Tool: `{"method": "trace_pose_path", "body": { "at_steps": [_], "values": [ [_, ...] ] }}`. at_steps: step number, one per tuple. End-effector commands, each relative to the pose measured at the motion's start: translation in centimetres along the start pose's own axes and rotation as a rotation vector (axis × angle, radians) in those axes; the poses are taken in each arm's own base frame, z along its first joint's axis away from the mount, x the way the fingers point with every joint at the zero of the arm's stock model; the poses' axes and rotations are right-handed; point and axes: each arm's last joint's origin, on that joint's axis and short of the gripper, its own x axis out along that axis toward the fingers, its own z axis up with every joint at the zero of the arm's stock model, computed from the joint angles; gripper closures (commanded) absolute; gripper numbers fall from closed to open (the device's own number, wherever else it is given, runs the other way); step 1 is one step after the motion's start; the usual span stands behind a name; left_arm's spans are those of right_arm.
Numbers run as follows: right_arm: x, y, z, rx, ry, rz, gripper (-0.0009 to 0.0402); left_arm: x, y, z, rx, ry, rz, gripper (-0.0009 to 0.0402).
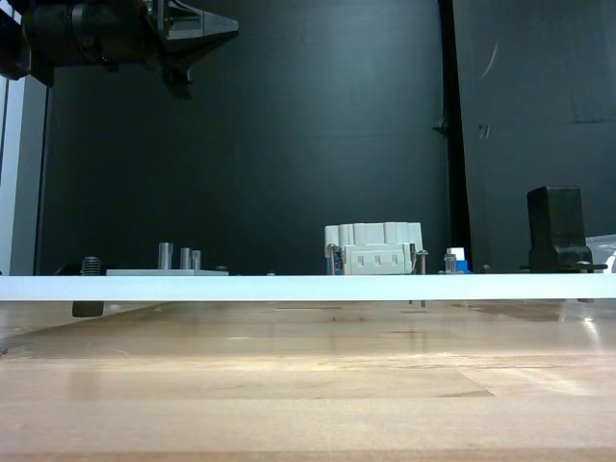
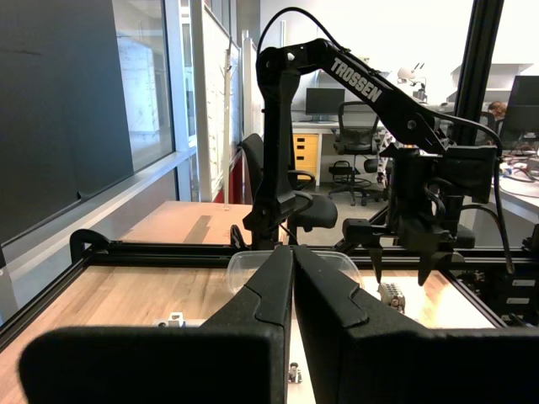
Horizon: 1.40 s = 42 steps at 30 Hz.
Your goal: Remove the HAN10E connector from the taskboard and place in the container
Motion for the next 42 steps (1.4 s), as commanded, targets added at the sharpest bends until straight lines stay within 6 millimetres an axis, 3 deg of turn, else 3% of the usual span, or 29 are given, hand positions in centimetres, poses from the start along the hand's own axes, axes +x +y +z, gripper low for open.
{"method": "trace_pose_path", "body": {
  "at_steps": [1, 6, 17, 27, 36, 42],
  "values": [
    [0.2, -0.1, -0.1, 0.002, 0.003, -0.005, 0.0089, 0.0, 0.0, 0.0, 0.0, 0.0, 0.0, 0.0393],
    [0.8, -0.3, -0.2, 0.005, 0.0, -0.022, 0.0089, 0.0, 0.0, 0.0, 0.0, 0.0, 0.0, 0.0393],
    [4.3, -0.6, -0.8, 0.005, 0.002, -0.023, 0.0102, 0.0, 0.0, 0.0, 0.0, 0.0, 0.0, 0.0393],
    [4.1, -0.7, -0.8, 0.007, 0.003, -0.013, 0.0253, 0.0, 0.0, 0.0, 0.0, 0.0, 0.0, 0.0393],
    [2.0, -1.0, -0.7, 0.015, -0.037, 0.066, 0.0393, 0.0, 0.0, 0.0, 0.0, 0.0, 0.0, 0.0393],
    [-0.1, -1.8, -0.5, 0.037, -0.071, 0.128, 0.0377, 0.0, 0.0, 0.0, 0.0, 0.0, 0.0, 0.0393]
  ]
}}
